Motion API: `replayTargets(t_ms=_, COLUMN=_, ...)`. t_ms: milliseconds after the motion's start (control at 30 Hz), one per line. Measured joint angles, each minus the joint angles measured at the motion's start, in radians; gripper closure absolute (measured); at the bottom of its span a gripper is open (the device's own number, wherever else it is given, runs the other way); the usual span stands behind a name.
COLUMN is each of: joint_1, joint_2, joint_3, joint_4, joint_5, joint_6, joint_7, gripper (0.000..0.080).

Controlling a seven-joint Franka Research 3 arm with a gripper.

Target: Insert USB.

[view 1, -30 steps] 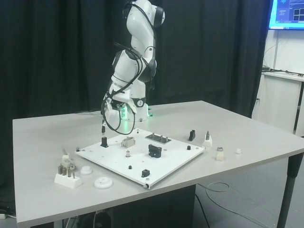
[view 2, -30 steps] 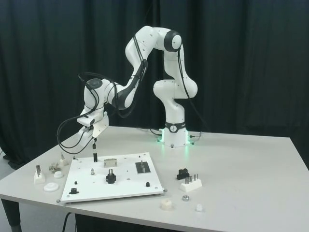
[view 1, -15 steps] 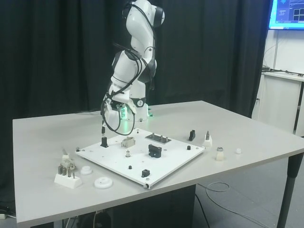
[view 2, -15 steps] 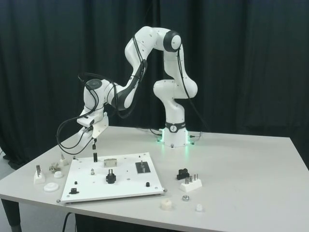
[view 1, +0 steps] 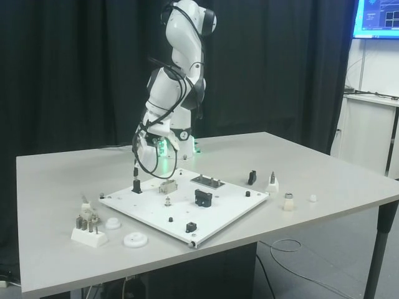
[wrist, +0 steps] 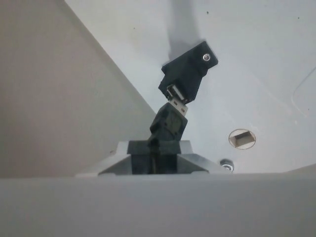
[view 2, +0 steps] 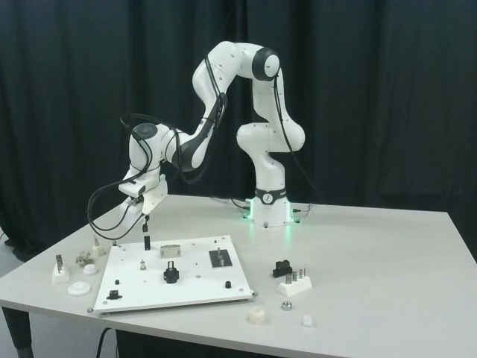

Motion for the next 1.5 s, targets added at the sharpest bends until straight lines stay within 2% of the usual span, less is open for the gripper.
replayTargets(t_ms=800, joint_1=-0.012, joint_2=0.017, joint_3=0.011, joint_4=0.011, joint_5=0.009, joint_6=0.002, joint_7=0.0, gripper=0.0774)
replayTargets(t_ms=1500, joint_1=-0.018, joint_2=0.017, joint_3=0.014, joint_4=0.014, joint_5=0.019, joint_6=-0.023, joint_7=0.033, gripper=0.0774)
